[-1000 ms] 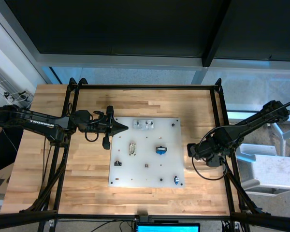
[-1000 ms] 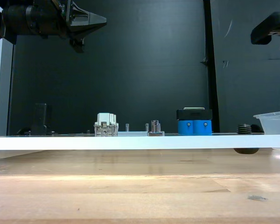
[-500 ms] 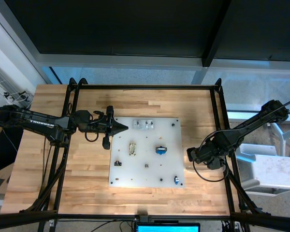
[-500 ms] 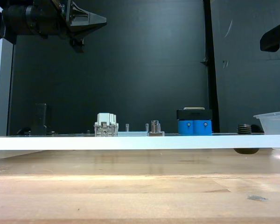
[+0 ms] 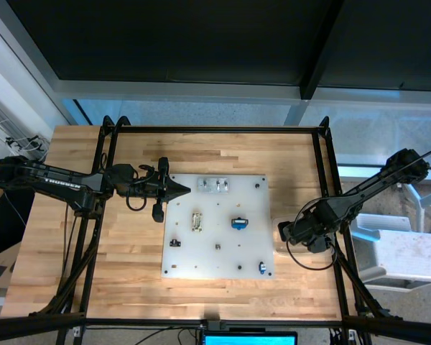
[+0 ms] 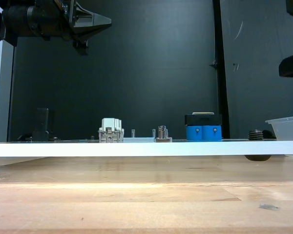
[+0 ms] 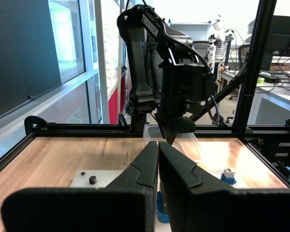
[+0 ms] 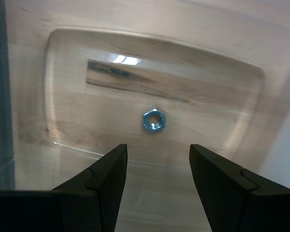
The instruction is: Pick the M12 fastener and fasten on the M12 threads
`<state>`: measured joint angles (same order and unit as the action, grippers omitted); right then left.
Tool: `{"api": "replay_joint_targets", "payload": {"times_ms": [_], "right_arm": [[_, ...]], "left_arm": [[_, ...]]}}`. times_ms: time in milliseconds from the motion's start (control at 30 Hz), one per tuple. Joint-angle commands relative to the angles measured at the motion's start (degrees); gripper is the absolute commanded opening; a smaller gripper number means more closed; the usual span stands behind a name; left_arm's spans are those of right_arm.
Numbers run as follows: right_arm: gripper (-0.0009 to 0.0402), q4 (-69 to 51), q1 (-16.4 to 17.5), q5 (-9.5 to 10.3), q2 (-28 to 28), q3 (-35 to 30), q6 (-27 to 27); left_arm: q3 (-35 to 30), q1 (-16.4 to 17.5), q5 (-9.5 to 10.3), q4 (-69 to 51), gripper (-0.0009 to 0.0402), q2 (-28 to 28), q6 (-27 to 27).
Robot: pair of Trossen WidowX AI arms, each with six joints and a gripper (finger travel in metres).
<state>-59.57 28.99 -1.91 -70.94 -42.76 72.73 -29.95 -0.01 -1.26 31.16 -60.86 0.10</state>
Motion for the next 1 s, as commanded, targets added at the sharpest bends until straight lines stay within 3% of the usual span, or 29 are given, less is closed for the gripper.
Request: {"api": "replay_joint_targets", "payload": {"times_ms": [33,1000], "right_arm": [[0.0178,0.92,0.00,0.02,-1.07,0.24,0.02],[0.0178,12.11,-1.27,1.49,-3.56,7.87,-0.42]], "left_arm": [[0.00,0.00,0.00,0.02,0.0000,0.00,0.00],[0.00,0.00,0.00,0.02,0.0000,0.00,0.00]]}}
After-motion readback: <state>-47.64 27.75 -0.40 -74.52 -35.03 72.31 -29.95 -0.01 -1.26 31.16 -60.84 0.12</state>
